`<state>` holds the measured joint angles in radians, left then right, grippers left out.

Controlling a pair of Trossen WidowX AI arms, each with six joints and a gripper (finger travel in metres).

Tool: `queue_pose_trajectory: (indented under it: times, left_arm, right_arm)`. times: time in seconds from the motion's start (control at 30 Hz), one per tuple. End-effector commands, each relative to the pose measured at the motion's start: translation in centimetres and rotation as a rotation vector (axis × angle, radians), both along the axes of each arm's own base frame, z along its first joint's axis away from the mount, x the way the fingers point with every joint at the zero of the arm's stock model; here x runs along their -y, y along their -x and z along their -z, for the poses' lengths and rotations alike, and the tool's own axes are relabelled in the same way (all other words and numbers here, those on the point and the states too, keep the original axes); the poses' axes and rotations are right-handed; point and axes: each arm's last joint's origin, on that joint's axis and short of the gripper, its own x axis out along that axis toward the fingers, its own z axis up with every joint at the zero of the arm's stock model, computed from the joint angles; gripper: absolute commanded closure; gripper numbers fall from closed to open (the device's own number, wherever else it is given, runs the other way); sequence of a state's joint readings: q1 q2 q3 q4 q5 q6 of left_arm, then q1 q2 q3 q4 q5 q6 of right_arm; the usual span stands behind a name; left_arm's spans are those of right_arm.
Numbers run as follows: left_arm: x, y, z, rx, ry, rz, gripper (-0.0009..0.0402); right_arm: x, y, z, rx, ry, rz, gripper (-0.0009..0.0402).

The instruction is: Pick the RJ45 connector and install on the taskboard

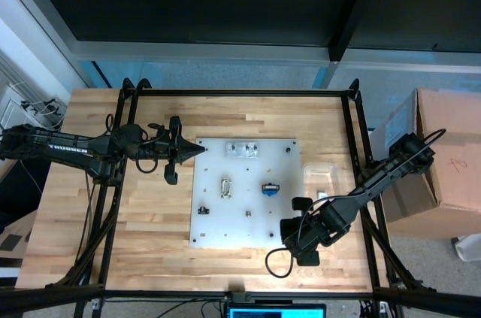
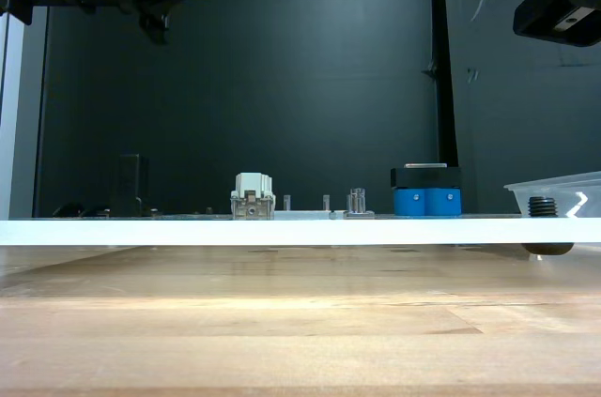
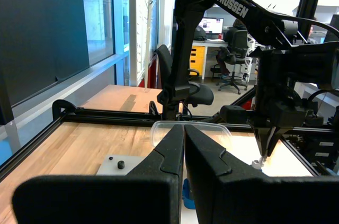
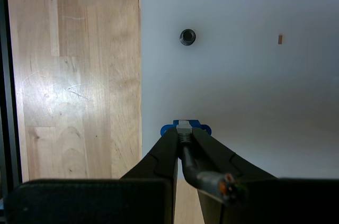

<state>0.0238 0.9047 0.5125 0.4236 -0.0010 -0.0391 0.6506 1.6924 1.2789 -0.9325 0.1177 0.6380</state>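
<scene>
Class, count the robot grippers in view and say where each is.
2. The left gripper, shut, hovers at the taskboard's left edge; the right gripper, high over the taskboard, is shut on the RJ45 connector.

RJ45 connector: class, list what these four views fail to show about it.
- High view: the right pincer, raised over the taskboard's near right part, hides the RJ45 connector it grips.
- Low view: the frame edge cuts that pincer off; no connector shows.
- Right wrist view: fingers and connector largely cover the blue mount; alignment unclear.
- Left wrist view: beyond the shut left pincer, at the board's left edge, the connector is too small.
</scene>
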Motion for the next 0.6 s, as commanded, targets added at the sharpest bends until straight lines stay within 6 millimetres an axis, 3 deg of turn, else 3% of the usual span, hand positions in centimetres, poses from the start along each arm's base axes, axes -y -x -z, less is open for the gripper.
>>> queue_pose_trajectory:
  times: [0.03, 0.6]
  left_arm:
    - [0.0, 0.0, 0.0, 0.000, 0.000, 0.000, 0.0393]
    - [0.0, 0.0, 0.0, 0.000, 0.000, 0.000, 0.0393]
  right_arm:
    - [0.0, 0.0, 0.2, -0.011, 0.003, 0.000, 0.0393]
    - [0.2, 0.3, -0.9, 0.010, -0.028, -0.002, 0.0393]
